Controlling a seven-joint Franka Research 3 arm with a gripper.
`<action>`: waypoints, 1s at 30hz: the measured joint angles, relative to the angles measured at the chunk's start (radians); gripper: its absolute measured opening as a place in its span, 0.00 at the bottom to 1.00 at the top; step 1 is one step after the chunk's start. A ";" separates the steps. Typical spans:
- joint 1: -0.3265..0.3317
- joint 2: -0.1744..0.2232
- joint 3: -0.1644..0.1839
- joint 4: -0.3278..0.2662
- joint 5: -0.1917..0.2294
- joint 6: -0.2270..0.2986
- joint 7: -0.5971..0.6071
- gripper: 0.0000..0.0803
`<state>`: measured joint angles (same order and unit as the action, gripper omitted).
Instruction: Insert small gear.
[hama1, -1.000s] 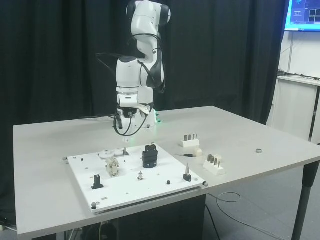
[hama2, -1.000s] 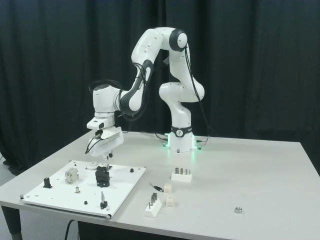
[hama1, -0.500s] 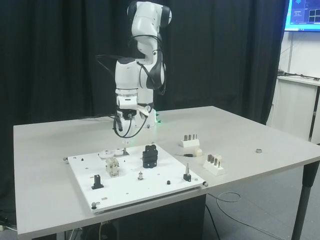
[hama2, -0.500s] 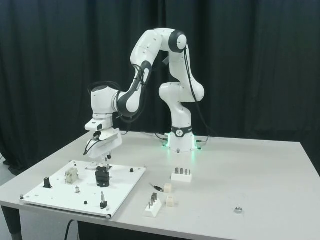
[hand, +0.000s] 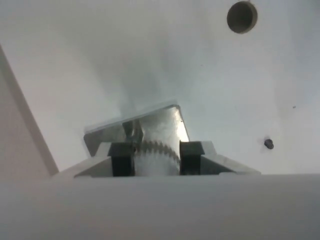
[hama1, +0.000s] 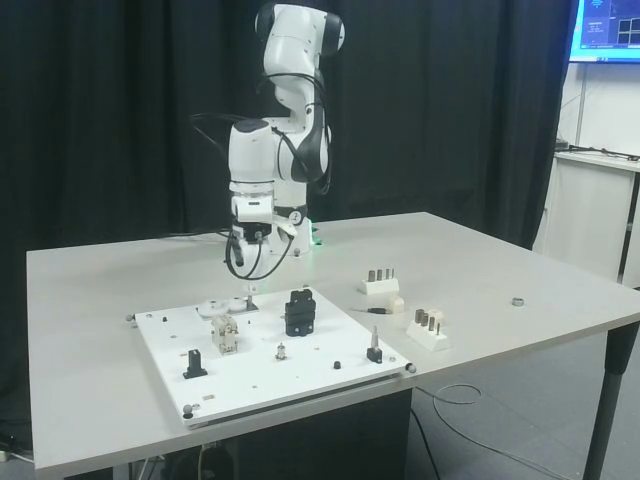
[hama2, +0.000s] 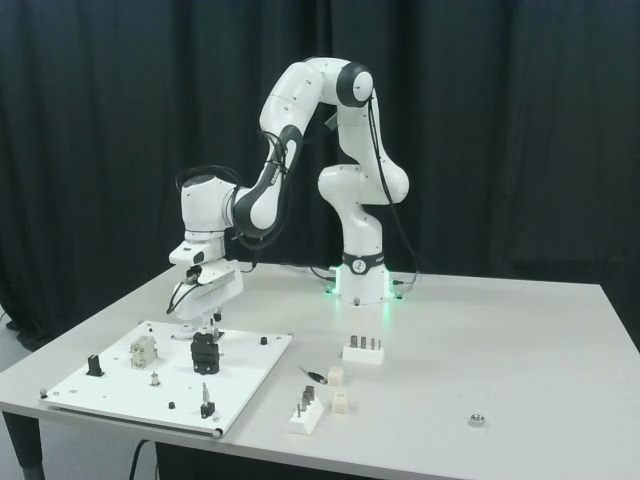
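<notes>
I had the gripper (hand: 157, 159) clenched on the small gear (hand: 154, 156), its teeth showing between the 2 black pads (hand: 122, 159). It hung low over the far edge of the white board (hama1: 300, 375), above a metal plate (hand: 160, 128), beside the black block (hama1: 300, 312)

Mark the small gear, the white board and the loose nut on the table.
small gear (hand: 156, 159), wrist view: toothed rim between the jaws.
white board (hama1: 300, 370), first room view: bare top near the front edge.
nut (hama2: 477, 420), second room view: its top.
</notes>
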<state>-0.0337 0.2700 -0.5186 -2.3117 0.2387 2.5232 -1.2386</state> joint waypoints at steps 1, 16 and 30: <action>0.000 0.001 0.000 0.000 0.001 0.000 -0.001 0.24; 0.000 0.020 0.000 -0.010 0.044 0.000 -0.035 0.24; 0.000 0.029 -0.001 -0.018 0.069 0.000 -0.061 0.24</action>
<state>-0.0336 0.2986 -0.5198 -2.3299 0.3081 2.5235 -1.2998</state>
